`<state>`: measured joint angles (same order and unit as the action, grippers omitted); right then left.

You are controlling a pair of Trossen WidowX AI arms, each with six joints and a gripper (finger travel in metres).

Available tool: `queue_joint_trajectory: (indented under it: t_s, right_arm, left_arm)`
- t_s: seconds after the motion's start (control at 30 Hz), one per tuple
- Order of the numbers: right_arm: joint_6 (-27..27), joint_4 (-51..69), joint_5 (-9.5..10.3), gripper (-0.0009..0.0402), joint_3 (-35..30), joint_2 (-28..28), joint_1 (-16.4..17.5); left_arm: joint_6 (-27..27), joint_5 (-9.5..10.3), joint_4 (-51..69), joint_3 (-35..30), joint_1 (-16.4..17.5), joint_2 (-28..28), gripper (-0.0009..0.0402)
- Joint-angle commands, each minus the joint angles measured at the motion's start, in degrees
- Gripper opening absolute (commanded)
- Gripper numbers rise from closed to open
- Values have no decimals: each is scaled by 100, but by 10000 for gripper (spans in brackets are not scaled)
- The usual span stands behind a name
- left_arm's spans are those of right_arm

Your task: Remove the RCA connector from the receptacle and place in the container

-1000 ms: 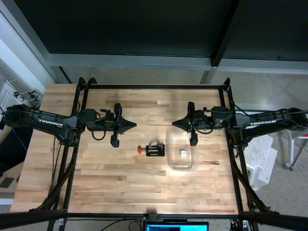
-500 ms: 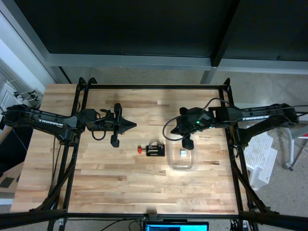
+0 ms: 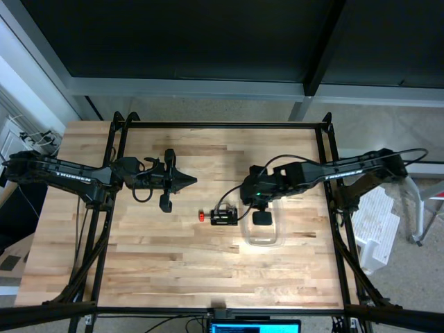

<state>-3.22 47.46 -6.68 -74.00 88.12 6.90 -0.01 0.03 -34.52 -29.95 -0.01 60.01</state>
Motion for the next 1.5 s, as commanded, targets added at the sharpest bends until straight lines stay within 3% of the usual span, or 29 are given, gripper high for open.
queue_joint_trajectory:
  t_s: [0.03,0.27,0.47,0.9,1.5]
  right_arm:
    - [-87,79,-7,98,-210,254,20]
    - [-146,146,-129,169,-479,673,85]
    - [-216,85,-140,198,-511,922,243]
    - [-520,-260,-151,201,-511,1469,356]
    - [-525,-581,-146,201,-487,1923,352]
  left_arm:
    - [0,0,-2,0,2,0,0]
    - [0,0,-2,0,0,0,0]
    - [0,0,-2,0,0,0,0]
    - [0,0,-2,0,2,0,0]
    - [0,0,-2,0,2,0,0]
